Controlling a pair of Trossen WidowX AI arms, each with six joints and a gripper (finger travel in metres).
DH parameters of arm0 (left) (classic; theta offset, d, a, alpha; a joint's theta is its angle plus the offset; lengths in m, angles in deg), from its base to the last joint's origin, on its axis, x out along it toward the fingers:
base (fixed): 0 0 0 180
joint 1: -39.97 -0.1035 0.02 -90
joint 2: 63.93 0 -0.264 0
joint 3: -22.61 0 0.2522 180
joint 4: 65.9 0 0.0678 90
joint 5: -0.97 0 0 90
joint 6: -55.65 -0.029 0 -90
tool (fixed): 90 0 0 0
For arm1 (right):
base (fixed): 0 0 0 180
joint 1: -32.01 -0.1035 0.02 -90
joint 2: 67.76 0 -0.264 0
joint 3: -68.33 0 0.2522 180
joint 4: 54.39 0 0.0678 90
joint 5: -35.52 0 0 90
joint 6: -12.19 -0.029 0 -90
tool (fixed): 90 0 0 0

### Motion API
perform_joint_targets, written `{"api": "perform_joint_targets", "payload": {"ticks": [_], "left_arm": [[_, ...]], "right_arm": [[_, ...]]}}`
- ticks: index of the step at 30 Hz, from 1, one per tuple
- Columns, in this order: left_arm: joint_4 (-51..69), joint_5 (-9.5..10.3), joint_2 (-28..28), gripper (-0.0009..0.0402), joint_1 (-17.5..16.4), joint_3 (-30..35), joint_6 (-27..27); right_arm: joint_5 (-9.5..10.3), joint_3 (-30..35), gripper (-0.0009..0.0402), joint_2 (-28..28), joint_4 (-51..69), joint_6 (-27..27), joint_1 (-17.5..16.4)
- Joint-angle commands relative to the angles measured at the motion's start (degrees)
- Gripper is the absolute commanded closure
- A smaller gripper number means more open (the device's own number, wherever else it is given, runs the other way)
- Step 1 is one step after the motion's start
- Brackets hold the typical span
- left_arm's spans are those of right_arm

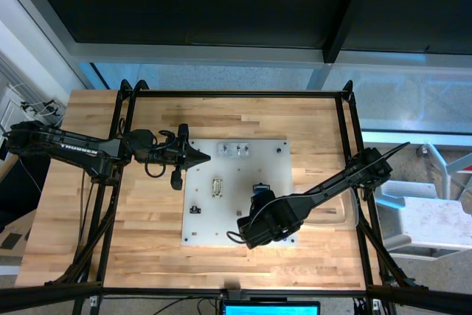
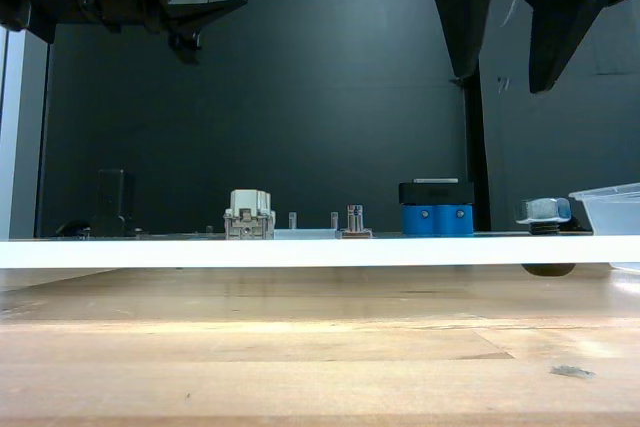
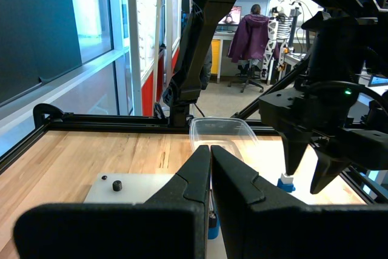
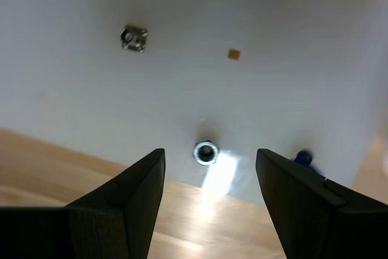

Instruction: Pick the M12 fastener and fasten on the M12 threads

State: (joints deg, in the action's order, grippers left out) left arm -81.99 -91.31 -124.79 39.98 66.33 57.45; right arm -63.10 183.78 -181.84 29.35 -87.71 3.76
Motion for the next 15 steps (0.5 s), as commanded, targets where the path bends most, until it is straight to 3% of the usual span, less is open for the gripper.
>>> {"api": "perform_joint_targets", "payload": {"ticks": [1,10,13,15], "left_arm": [[0.0,-0.02,0.0,0.0393,0.0,0.0,0.0],[0.0,-0.02,0.0,0.0393,0.0,0.0,0.0],[0.0,-0.02,0.0,0.0393,0.0,0.0,0.0],[0.0,-0.02,0.0,0.0393,0.0,0.0,0.0]], "right_arm": [[0.07,0.0,0.0184,-0.1,0.4,12.1,0.0],[0.02,0.0,0.0185,-0.1,0.7,54.1,0.0],[1.27,0.0,0.0185,-0.1,0.6,64.6,-0.1],[1.07,0.0,0.0185,-0.1,0.8,71.6,-0.4]]}}
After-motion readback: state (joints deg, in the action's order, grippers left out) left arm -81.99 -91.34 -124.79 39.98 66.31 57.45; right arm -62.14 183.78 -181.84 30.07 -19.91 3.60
